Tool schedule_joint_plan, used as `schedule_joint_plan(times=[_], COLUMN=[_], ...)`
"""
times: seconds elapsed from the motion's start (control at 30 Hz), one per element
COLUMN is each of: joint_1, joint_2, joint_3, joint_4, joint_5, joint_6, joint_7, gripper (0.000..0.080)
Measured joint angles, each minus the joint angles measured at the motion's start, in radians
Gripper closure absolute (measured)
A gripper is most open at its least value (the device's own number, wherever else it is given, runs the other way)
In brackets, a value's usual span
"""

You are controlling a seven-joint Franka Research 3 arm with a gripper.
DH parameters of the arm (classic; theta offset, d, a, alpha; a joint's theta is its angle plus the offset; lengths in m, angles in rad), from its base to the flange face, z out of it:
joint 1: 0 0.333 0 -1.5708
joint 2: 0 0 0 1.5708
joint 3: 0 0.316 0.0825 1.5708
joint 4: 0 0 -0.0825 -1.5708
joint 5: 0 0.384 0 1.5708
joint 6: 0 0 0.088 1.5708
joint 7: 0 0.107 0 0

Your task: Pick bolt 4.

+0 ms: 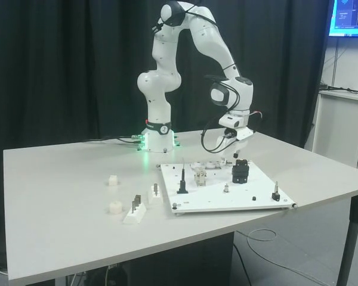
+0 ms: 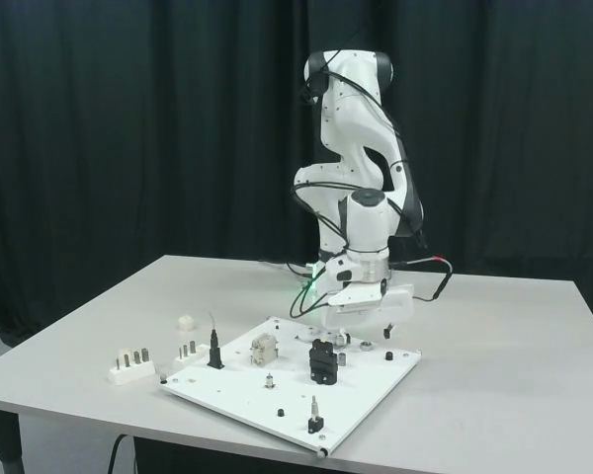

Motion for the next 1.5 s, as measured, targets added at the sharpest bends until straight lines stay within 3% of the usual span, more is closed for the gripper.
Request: schedule_joint_plan(times=[1.13,1.17,1.47,1.5], joint_1=[0.0,0.0,-0.003,-0.004], joint_2=[0.044,0.044,0.047,0.048], joint_3=[0.031,0.031,0.031,0.031], joint_4=[-0.01,-0.01,-0.009,-0.009], joint_5=[0.024,0.024,0.024,0.024], joint_6=[0.05,0.05,0.061,0.064], joint_7=[-0.004,-0.004,-0.002,-0.001], gripper=[0.0003,0.0126,0.0126,0.046])
